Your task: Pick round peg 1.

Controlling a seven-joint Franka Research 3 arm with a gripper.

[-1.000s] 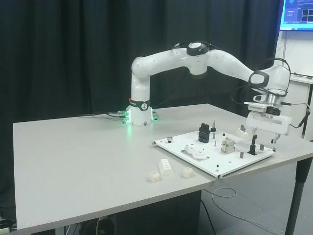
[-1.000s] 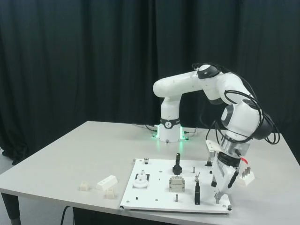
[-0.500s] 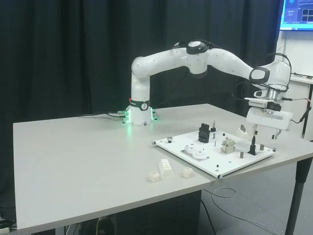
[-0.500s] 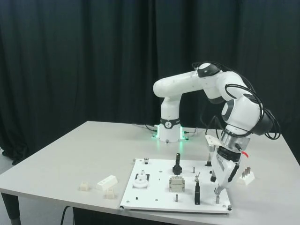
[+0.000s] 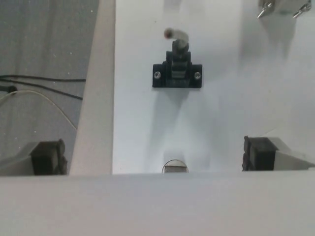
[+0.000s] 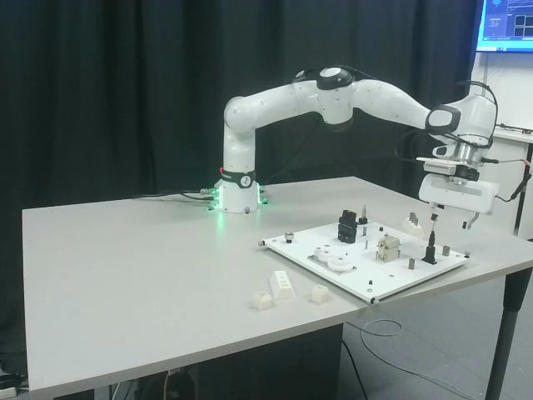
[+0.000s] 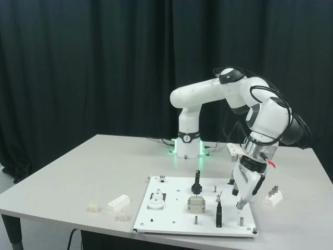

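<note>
Gripper (image 5: 152, 157) open, fingers wide apart, nothing held, above white board (image 6: 366, 258) at far edge (round peg (image 5: 174, 166) standing between fingertips, wrist view).

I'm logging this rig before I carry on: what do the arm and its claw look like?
The arm is white with rounded, smooth link covers and black bands at some joints. Its base glows green on the grey table. Black cables loop around the wrist. The claw has a white body, and its two fingers end in black pads.
</note>
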